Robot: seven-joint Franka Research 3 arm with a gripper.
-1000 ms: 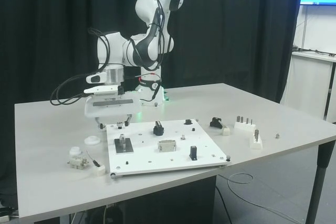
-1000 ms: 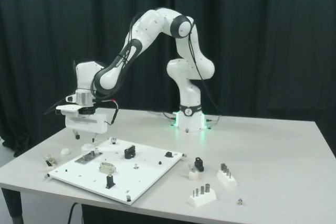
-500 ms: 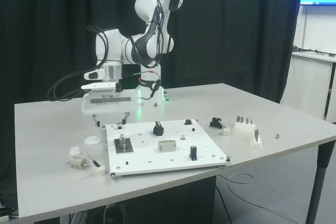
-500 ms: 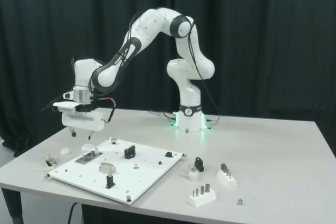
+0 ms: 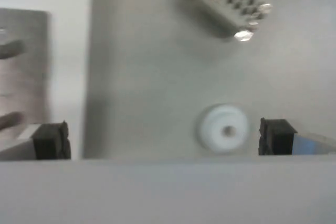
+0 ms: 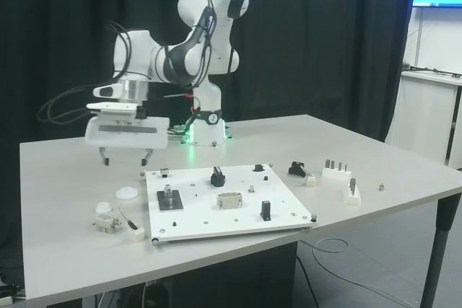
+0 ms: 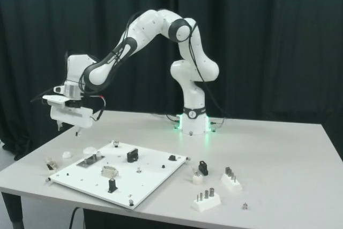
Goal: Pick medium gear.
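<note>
Since the earlier frames we see the arm has swung the gripper away from the white board and out over the bare grey table, and lifted it higher. It now hangs in the air with nothing between its jaws, which stand wide open.

In the wrist view, the two black fingertips sit far apart, and the medium gear, a white disc with a small hole in its middle, lies on the table between them, close beside one fingertip and well apart from the other. It is not touched by either. In the first room view, the same gear lies on the table below the jaws and nearer the camera, just beside the board's edge.

Beyond the gear, farther out from the jaws, lies a grey connector block with rows of pins; in the first room view it rests near the table's front edge. The edge of the white board and a grey metal plate on it show near the other fingertip.
</note>
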